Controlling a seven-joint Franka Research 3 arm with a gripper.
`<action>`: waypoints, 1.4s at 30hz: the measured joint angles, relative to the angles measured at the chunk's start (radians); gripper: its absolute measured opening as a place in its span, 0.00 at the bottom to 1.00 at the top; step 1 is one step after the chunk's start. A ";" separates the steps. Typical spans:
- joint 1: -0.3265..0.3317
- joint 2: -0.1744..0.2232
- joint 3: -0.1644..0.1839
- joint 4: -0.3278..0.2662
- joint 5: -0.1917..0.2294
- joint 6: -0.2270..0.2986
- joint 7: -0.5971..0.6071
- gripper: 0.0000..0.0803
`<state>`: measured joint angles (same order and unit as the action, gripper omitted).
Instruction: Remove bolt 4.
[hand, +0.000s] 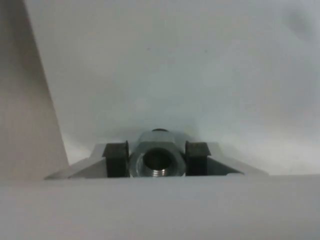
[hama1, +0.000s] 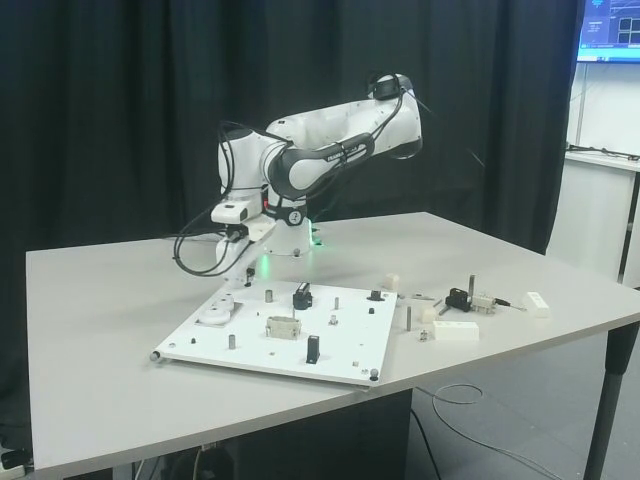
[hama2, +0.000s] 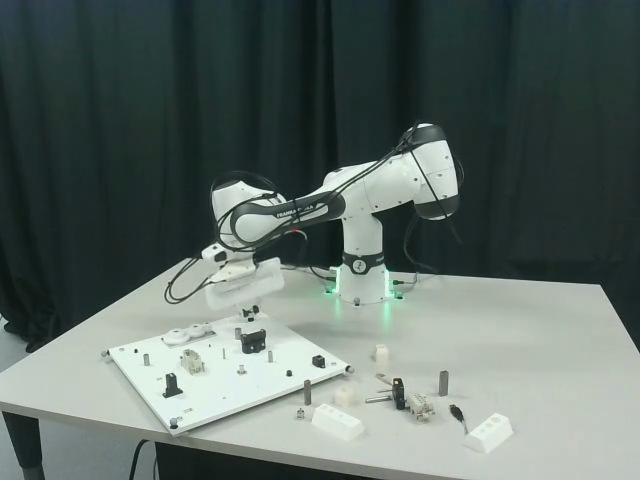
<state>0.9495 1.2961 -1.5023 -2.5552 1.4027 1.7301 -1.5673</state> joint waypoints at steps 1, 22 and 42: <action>0.000 0.000 0.000 0.000 0.000 0.000 -0.028 0.30; 0.003 0.000 -0.008 -0.003 0.002 -0.001 -0.276 0.30; 0.034 -0.001 -0.092 -0.007 -0.043 -0.043 -0.277 0.30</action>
